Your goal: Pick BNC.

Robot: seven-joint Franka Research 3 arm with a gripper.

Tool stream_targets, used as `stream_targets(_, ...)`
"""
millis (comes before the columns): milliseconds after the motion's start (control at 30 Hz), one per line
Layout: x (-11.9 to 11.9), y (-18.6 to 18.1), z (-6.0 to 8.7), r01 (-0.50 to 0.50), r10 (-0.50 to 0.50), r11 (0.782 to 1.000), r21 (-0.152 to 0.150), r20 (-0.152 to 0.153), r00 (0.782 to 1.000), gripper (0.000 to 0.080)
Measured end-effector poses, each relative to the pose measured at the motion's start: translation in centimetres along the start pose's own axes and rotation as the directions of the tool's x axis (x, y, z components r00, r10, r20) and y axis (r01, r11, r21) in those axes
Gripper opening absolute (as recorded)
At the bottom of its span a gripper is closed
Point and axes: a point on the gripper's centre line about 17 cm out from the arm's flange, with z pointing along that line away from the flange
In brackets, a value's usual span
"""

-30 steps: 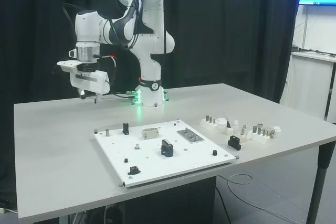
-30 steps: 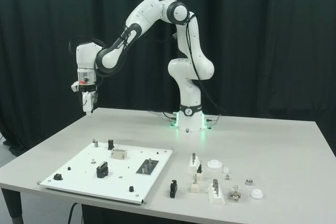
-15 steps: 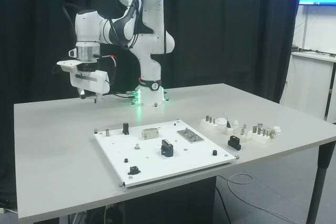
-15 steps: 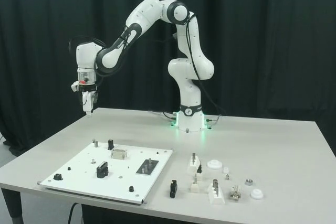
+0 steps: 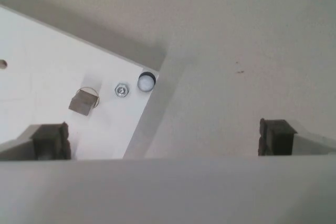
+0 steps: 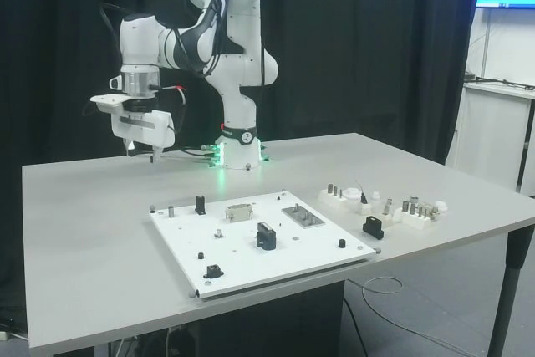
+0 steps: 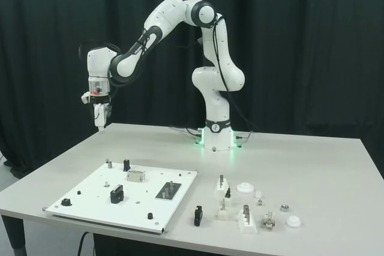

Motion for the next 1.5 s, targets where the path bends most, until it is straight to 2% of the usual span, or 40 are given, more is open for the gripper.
stream_targets(533,0.03,0.06,-0.43,0.014,-0.014,1.0,-0.003,-0.004,1.0,0.08)
stream_targets(900,0.03,0.07,-0.43,0.09,-0.09,0.996,-0.003,-0.003,0.996,0.08)
stream_targets(1500,-0.05,0.1,-0.36,0.093,-0.093,0.996,-0.004,-0.002,0.996,0.08)
